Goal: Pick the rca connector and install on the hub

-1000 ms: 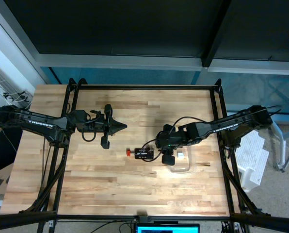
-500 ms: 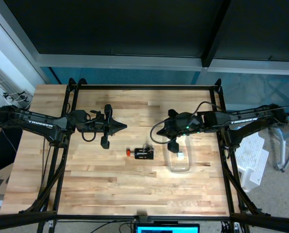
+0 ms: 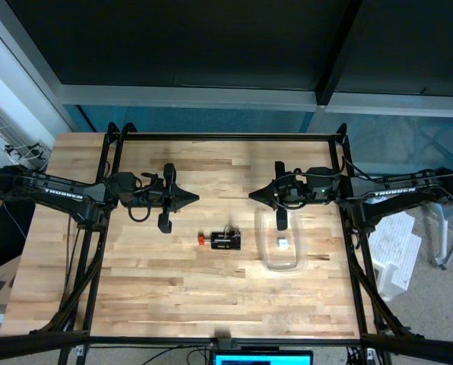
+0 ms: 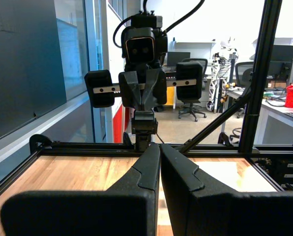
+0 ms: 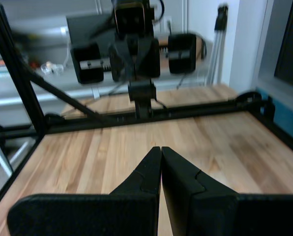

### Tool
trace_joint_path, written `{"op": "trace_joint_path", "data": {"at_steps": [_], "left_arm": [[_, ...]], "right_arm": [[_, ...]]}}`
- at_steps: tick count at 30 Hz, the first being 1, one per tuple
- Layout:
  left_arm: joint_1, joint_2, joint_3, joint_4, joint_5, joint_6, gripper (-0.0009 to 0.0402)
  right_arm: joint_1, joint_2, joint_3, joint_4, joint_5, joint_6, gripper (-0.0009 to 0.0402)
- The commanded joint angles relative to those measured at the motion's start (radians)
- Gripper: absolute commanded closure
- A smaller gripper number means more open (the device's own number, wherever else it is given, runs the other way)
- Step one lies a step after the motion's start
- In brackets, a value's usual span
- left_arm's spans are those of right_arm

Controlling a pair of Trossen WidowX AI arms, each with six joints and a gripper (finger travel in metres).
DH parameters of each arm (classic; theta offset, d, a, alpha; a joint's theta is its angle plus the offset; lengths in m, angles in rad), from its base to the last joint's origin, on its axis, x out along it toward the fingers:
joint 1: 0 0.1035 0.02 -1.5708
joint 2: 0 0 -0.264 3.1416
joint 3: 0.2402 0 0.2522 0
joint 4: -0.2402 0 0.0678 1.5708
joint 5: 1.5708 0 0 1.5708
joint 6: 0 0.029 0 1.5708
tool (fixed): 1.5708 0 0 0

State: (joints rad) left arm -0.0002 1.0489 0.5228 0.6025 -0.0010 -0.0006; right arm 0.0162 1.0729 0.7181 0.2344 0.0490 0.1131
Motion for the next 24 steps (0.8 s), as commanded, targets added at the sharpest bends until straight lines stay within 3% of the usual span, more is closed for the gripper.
{"op": "trace_joint_path", "data": {"at_steps": [1,5,24], "left_arm": [[0.0,0.0,0.0,0.0,0.0,0.0,0.0393],[0.0,0.0,0.0,0.0,0.0,0.0,0.0393],[0.0,0.0,0.0,0.0,0.0,0.0,0.0393]], "right_arm": [[-0.001,-0.007,-0.063,0.134,-0.02,0.0,0.0393],[-0.001,-0.007,-0.108,0.229,-0.023,0.001,0.0393],[-0.001,-0.006,-0.112,0.262,-0.024,-0.013,0.0393]]}}
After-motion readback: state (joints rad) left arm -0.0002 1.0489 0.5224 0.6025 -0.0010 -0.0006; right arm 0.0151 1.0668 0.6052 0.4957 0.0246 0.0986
